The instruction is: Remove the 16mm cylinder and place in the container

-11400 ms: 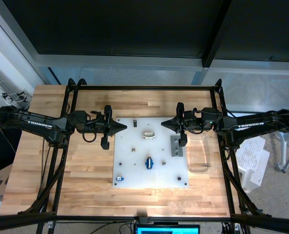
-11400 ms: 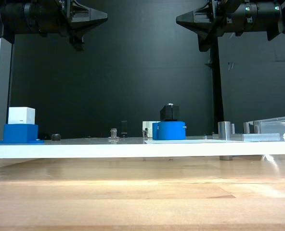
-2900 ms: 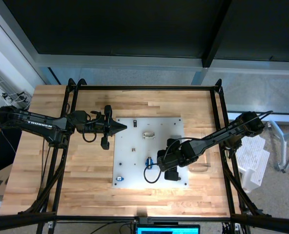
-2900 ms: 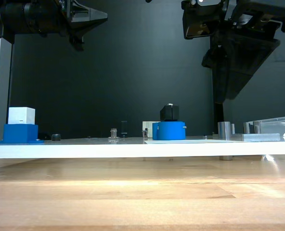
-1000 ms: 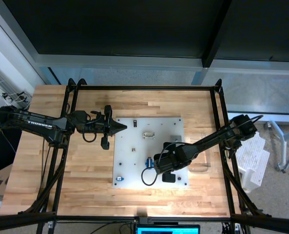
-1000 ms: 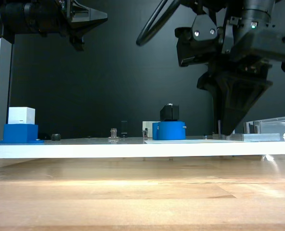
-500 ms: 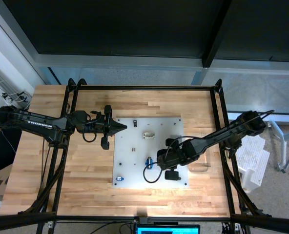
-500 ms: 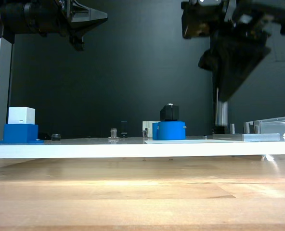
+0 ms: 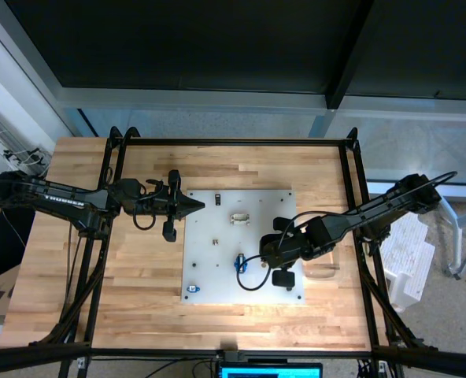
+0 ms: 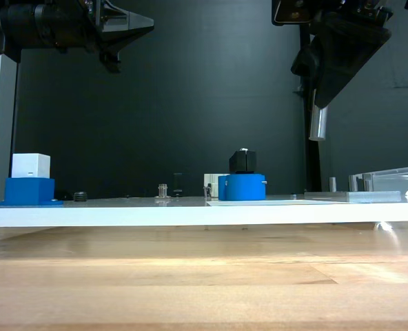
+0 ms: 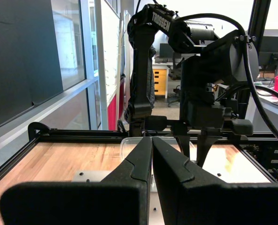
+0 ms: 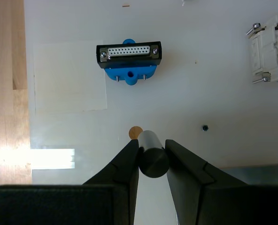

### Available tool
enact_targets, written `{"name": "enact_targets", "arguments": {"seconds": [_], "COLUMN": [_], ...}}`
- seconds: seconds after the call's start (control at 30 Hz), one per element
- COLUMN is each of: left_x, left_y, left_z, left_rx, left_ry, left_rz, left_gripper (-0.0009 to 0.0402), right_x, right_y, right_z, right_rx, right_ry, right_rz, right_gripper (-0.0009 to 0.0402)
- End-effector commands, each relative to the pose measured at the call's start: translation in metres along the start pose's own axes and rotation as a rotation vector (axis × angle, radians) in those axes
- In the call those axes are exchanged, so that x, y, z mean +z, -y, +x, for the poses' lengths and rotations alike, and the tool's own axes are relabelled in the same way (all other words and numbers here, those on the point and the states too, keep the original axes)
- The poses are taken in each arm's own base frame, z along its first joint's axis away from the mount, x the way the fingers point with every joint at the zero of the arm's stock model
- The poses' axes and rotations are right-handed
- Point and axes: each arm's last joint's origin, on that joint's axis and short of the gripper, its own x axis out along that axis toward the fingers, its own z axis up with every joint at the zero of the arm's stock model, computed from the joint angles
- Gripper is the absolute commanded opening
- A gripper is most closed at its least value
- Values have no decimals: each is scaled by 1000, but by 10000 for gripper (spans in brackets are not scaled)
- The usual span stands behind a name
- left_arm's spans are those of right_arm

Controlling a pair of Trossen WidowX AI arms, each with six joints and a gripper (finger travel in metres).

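The 16mm cylinder (image 12: 153, 159), a smooth silvery round peg, is hanging upright in the air above the flat white board (image 12: 223, 93), near a small round tan opening (image 12: 135, 132) in it. The right tool (image 12: 152, 143) is pinching it between two black tapered fingers (image 12: 125, 164). The clear, round-cornered container (image 9: 321, 272) is resting on the wood-grain surface (image 9: 138, 260) just beside the board's right edge. The left tool (image 11: 151, 140), its tips pressed together, is hovering high by the board's left edge.

Smooth metal 16mm cylinder (image 12: 153, 157) (satin sheen), matt white plastic board (image 12: 200, 84), wooden table (image 12: 5, 70).
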Motion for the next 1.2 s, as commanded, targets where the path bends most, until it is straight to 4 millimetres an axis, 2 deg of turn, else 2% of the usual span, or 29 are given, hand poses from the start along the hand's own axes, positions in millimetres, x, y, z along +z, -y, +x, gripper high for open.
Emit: {"name": "enact_targets", "arguments": {"seconds": [0.03, 0.2, 0.53, 0.93, 1.2], "left_x": [0, 0, 0, 0, 0], "left_y": [0, 0, 0, 0, 0], "left_z": [0, 0, 0, 0, 0], "left_rx": [0, 0, 0, 0, 0], "left_ry": [1, 1, 1, 1, 1], "left_rz": [0, 0, 0, 0, 0], "left_gripper": [0, 0, 0, 0, 0], "right_x": [-5, -20, -63, -111, -132], "right_y": [3, 11, 26, 38, 45], "right_z": [-4, -14, -33, -43, -47], "right_rx": [2, 8, 21, 31, 31], "right_ry": [6, 17, 14, -23, -43], "right_rz": [2, 15, 33, -5, -29], "right_gripper": [20, 20, 20, 20, 20]}}
